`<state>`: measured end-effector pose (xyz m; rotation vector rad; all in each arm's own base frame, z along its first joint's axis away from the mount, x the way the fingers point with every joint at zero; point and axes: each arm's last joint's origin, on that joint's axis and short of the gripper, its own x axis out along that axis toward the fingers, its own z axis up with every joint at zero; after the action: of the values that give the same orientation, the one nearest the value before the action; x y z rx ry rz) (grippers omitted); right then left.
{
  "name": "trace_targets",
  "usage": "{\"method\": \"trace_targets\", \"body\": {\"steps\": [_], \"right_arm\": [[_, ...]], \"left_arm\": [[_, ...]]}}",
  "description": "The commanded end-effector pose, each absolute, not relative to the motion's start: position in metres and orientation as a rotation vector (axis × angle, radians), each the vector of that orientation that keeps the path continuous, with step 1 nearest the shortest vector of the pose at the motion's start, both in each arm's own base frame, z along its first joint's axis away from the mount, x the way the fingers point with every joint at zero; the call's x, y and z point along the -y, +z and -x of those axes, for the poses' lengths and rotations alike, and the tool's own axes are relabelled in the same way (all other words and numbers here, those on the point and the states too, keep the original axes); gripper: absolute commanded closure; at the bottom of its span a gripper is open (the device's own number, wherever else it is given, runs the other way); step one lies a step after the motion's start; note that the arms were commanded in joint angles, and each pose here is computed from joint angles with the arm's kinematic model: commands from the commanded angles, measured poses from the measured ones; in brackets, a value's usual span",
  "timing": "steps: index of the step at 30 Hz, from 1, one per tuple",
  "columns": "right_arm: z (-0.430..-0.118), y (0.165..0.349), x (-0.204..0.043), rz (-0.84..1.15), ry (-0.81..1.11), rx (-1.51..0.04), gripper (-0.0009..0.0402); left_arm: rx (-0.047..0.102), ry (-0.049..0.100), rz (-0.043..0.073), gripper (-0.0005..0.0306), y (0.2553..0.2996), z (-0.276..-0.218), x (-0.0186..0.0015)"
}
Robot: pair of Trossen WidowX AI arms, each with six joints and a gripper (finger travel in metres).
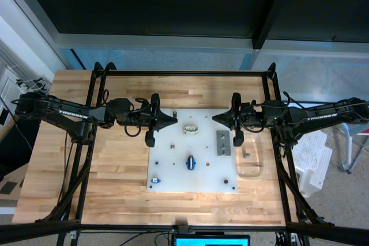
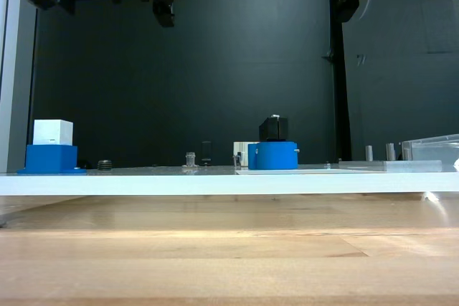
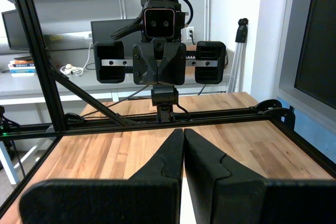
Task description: Pick the 16mm cylinder and install on the taskboard
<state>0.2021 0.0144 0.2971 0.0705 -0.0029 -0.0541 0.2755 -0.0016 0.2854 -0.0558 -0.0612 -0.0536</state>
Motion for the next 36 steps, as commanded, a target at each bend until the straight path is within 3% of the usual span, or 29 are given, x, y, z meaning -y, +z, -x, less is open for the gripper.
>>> {"method": "trace_targets", "body": {"steps": [1,22,36], "right_arm": [[-0.202,0.297,-0.014,-0.071,-0.055,0.003,0.0393],[-0.202,0.297,-0.015,-0.137,-0.039,-0.019,0.0393],[-0.18,0.309,-0.018,-0.138,-0.074,-0.579,0.0393]], "left_arm": [[0.059,-0.053,0.056,0.03,0.2851,-0.2756,0.0015],[0.059,-0.053,0.056,0.03,0.2851,-0.2756,0.0015],[0.059,-0.053,0.056,0.03,0.2851,-0.2756,0.0014]]}}
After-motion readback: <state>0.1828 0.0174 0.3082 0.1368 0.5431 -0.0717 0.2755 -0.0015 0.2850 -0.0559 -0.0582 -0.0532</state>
